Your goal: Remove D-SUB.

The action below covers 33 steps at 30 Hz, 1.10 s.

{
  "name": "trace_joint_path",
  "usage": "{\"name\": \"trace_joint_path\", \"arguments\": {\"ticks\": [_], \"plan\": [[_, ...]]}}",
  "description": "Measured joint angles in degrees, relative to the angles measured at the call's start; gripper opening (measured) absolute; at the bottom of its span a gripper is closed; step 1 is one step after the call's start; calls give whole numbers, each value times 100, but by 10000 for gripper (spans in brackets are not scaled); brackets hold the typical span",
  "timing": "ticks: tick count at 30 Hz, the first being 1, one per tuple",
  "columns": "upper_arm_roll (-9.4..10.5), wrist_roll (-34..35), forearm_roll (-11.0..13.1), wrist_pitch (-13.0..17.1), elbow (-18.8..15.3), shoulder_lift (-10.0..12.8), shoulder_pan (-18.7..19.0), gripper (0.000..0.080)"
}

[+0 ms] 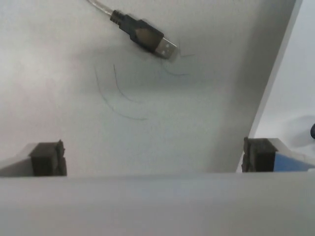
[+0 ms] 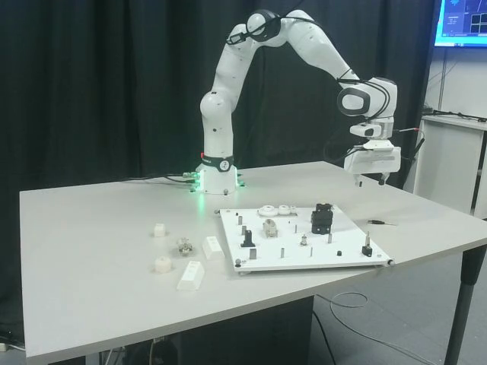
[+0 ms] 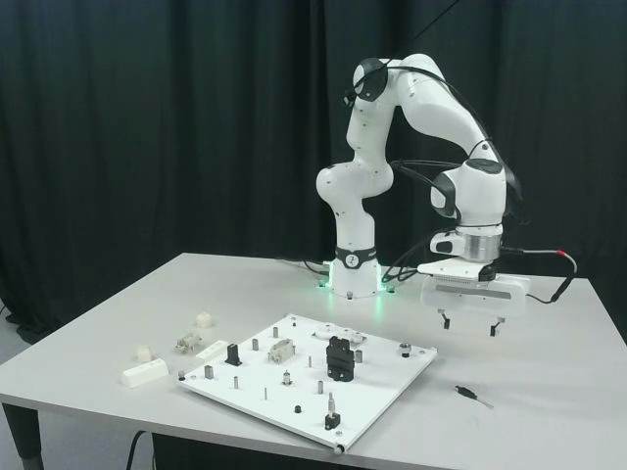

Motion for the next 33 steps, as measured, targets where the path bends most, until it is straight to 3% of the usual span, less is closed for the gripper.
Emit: {"name": "trace_joint_path", "arguments": {"ticks": [9,13,18,25,33], "plan": [[-38,13,-11,0,0,0,0,800],[-79,372,-29,-6,0,-2,0,800],[-172,768,-314,-41,0,-30,0,800],[-408,1252,-610,-230,3,-125,-14,800],[-794,1301,-680,-395,4,-234,-90,800]]}}
